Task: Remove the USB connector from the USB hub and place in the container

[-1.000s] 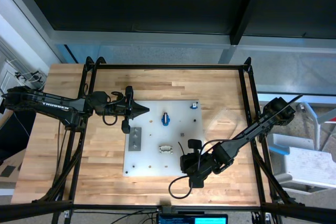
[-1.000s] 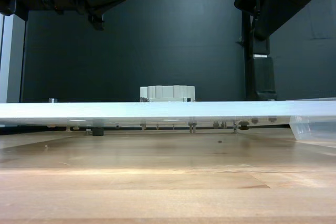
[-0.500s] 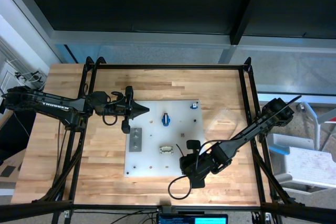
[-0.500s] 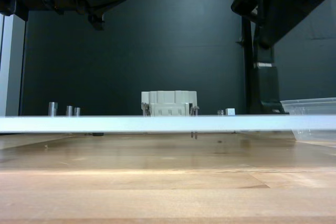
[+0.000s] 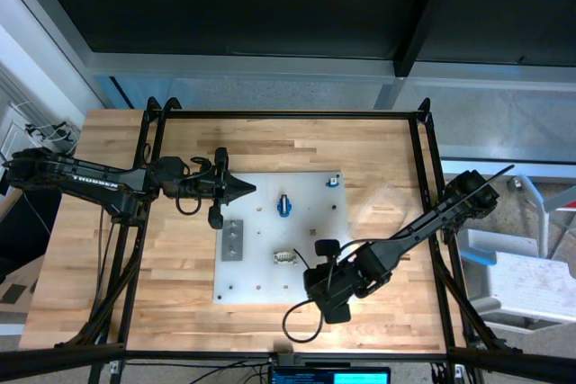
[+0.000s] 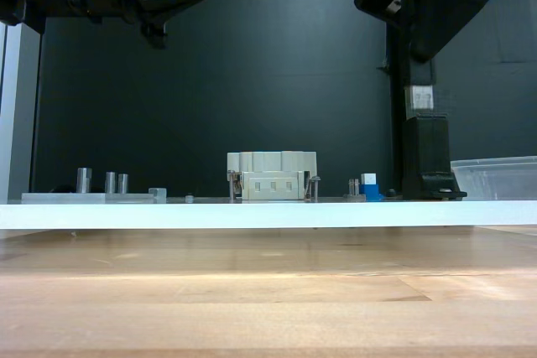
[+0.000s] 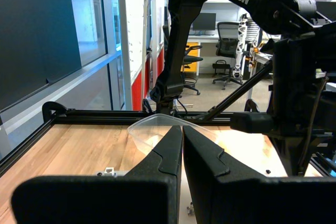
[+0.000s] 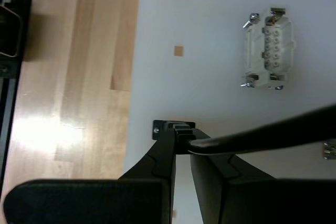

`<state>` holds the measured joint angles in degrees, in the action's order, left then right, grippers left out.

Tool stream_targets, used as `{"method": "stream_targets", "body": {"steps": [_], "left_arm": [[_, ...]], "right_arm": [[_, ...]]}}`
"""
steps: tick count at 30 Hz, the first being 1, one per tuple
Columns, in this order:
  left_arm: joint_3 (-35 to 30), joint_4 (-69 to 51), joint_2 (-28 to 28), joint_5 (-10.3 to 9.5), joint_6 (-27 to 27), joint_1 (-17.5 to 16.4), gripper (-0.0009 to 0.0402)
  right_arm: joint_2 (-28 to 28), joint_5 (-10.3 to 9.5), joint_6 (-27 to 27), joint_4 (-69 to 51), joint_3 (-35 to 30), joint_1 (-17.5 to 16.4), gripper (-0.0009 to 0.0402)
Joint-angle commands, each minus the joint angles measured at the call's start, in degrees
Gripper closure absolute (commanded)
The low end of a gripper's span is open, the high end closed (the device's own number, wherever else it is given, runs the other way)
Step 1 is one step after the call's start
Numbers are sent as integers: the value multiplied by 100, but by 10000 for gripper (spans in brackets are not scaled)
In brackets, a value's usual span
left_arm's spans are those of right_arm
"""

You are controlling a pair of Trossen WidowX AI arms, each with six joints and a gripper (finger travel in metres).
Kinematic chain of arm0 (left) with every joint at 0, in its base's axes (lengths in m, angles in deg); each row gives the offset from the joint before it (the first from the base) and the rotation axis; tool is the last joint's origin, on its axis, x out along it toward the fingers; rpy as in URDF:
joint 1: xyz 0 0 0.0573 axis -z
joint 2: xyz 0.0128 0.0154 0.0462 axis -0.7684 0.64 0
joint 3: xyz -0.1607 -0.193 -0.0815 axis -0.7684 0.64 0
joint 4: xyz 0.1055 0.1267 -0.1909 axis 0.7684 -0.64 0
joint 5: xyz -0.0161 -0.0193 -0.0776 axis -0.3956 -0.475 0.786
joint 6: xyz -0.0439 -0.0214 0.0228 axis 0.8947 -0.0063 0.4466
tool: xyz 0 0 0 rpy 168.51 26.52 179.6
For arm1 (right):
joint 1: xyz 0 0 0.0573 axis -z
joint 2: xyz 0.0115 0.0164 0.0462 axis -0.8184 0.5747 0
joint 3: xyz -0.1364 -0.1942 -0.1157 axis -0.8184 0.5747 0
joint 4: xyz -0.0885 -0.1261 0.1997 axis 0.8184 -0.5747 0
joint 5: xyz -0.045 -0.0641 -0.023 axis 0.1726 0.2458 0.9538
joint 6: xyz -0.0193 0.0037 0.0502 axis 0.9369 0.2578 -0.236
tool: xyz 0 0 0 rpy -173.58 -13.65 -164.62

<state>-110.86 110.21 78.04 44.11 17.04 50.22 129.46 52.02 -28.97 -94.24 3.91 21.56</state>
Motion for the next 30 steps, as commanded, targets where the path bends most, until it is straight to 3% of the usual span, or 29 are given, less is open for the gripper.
{"method": "stream_targets", "body": {"steps": [1,14,17,20,30], "left_arm": [[-2,-4,4,0,0,0,392],[-2,0,4,0,-2,-2,392],[-2,-2,4,0,0,0,392],[-2,0,4,0,0,0,392],[-2,0,2,0,0,0,392]], "right_arm": [[-74,-9,-68,-81,15,-2,393],[-772,-138,-487,-79,337,-44,393],[-1067,-122,-713,-55,601,-44,393],[-1399,22,-885,-42,909,-48,393],[-2439,17,-1397,-144,1906,-52,393]]}}
